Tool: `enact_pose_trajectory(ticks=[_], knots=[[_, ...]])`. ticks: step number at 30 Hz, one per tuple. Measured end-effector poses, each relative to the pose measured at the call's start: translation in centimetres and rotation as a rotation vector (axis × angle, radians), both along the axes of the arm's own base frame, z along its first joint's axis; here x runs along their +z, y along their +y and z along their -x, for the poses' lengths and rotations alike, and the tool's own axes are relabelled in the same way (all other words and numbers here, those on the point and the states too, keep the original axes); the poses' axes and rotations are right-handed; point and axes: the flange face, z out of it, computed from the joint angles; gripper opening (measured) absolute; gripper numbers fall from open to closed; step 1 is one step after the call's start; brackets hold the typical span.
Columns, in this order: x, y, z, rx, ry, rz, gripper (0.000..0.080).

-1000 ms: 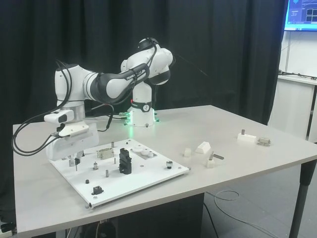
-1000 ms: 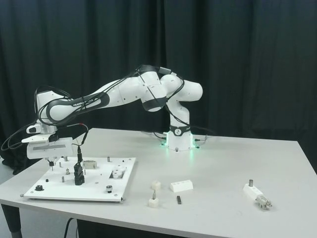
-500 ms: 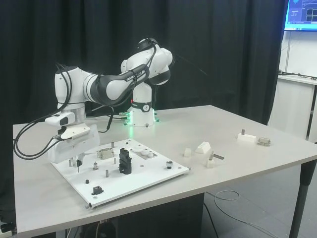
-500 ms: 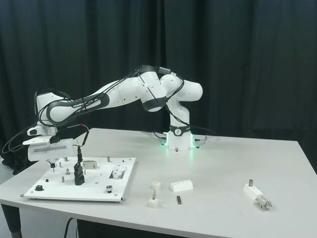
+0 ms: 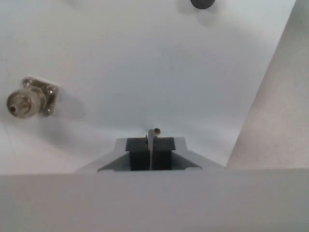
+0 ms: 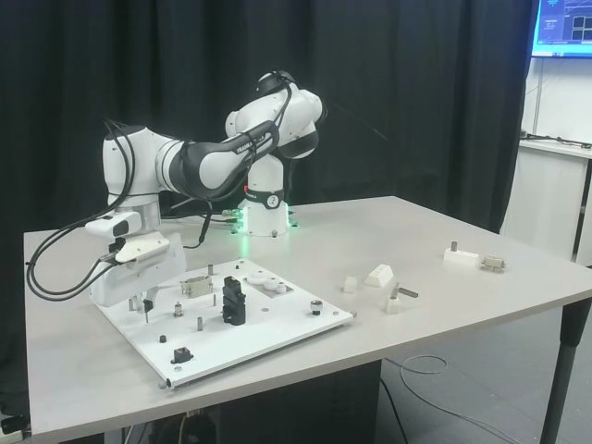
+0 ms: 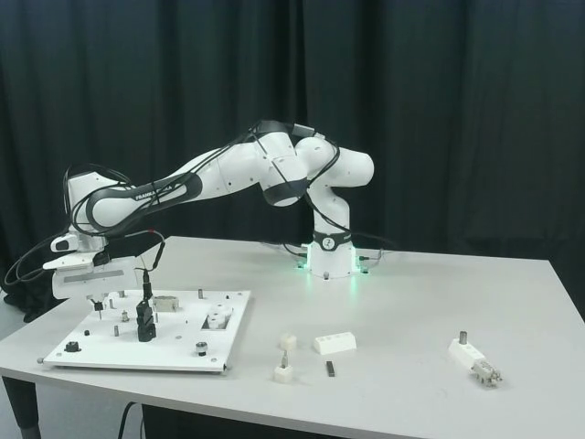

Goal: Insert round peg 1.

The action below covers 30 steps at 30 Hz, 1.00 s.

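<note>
Only the wrist view shows the tool (image 5: pixel 151 153) clamped tight on the thin peg (image 5: pixel 152 137) above the white board (image 5: pixel 145 63).

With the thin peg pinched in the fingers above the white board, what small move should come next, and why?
Probably a slow, straight descent. The gripper is shut on the round peg, which points down at the white board. In the first room view its tip looks just above the board. No hole shows under the tip, so a small sideways correction may come first.
</note>
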Motion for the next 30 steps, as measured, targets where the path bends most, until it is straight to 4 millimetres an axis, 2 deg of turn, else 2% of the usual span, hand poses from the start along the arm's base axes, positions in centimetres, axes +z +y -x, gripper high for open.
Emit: enact_pose_trajectory(ticks=[30], knots=[[-0.35,-0.38,0.23,-0.007,-0.014,-0.002,0.0017]])
